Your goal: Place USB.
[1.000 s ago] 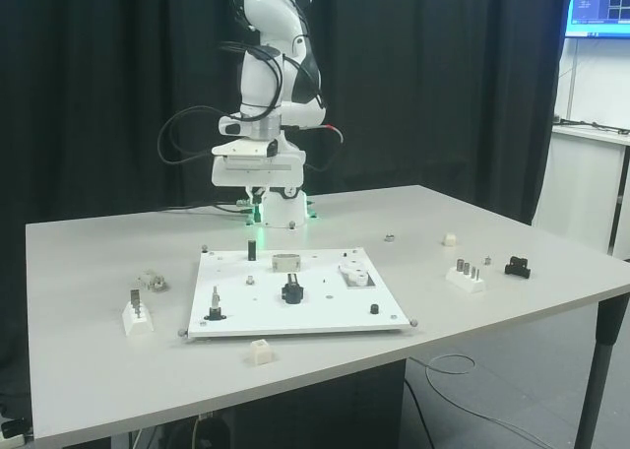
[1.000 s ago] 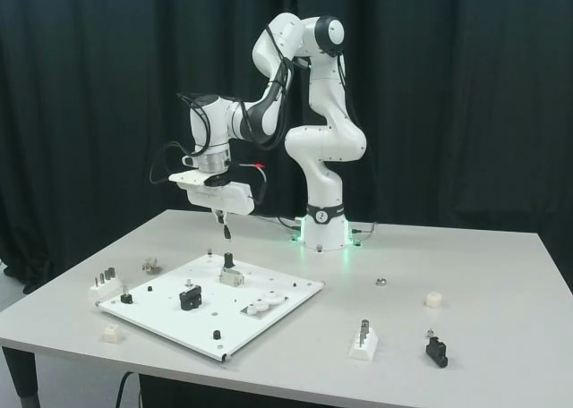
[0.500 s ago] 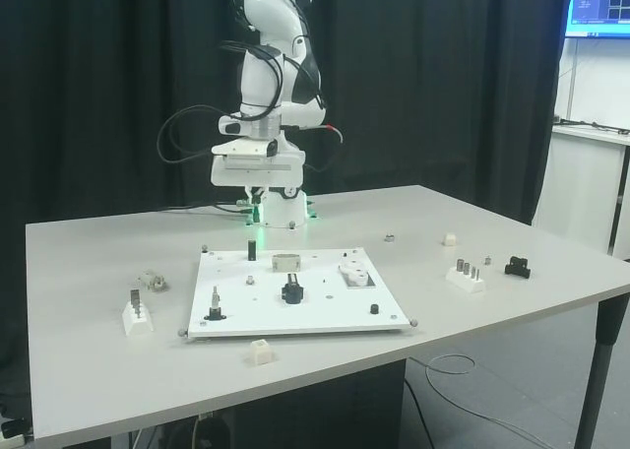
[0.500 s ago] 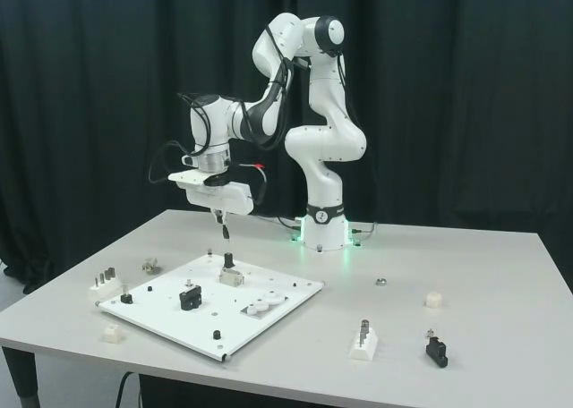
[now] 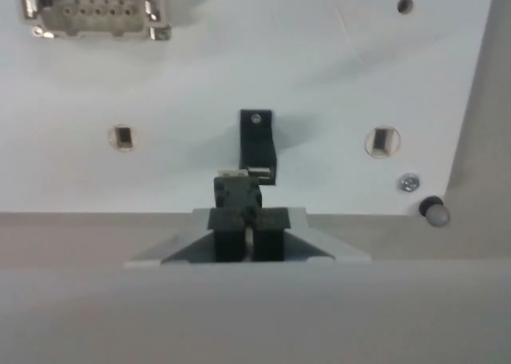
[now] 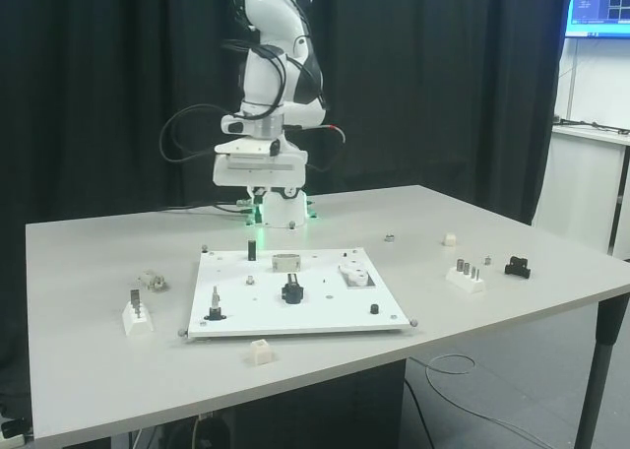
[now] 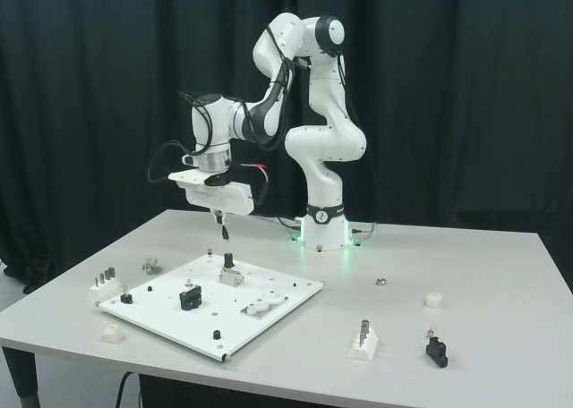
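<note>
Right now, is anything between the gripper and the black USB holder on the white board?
Nothing. In both room views the gripper hangs above the black holder with only bare air between. The wrist view shows a small black USB plug in its fingers, over the holder.

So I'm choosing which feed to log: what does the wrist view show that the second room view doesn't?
Only the wrist view shows the gripper shut on a small black plug, above a black upright socket piece, plus a grey multi-pin connector. Only the second room view shows the whole white arm, the grey table and loose parts such as a white block. Both show the white board.
</note>
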{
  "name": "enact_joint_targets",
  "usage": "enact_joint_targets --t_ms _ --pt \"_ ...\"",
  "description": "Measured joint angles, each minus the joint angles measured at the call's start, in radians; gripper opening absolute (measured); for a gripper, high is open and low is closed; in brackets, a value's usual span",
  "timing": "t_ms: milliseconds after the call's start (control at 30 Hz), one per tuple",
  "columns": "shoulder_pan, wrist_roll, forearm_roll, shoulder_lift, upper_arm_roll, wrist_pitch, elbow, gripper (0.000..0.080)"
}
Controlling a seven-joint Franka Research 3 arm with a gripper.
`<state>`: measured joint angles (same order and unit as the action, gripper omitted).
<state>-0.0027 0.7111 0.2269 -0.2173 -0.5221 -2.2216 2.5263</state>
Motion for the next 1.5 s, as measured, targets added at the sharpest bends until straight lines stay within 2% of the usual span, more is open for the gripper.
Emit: enact_joint_targets --t_ms 267,433,833,1167,1367,1500 --pt "0.045 0.0 -0.007 0.0 0.032 -0.016 0.001 0.0018" --pt "0.089 0.001 -0.027 0.0 0.058 -0.027 0.002 0.0018" --pt "0.231 0.124 -0.055 0.006 0.156 -0.027 0.014 0.0018" --pt "0.358 0.307 -0.063 0.04 0.282 -0.026 0.009 0.0018" --pt "0.402 0.437 -0.051 0.065 0.385 -0.026 -0.009 0.0018" --pt "0.408 0.497 -0.024 0.079 0.466 -0.024 -0.023 0.0018"
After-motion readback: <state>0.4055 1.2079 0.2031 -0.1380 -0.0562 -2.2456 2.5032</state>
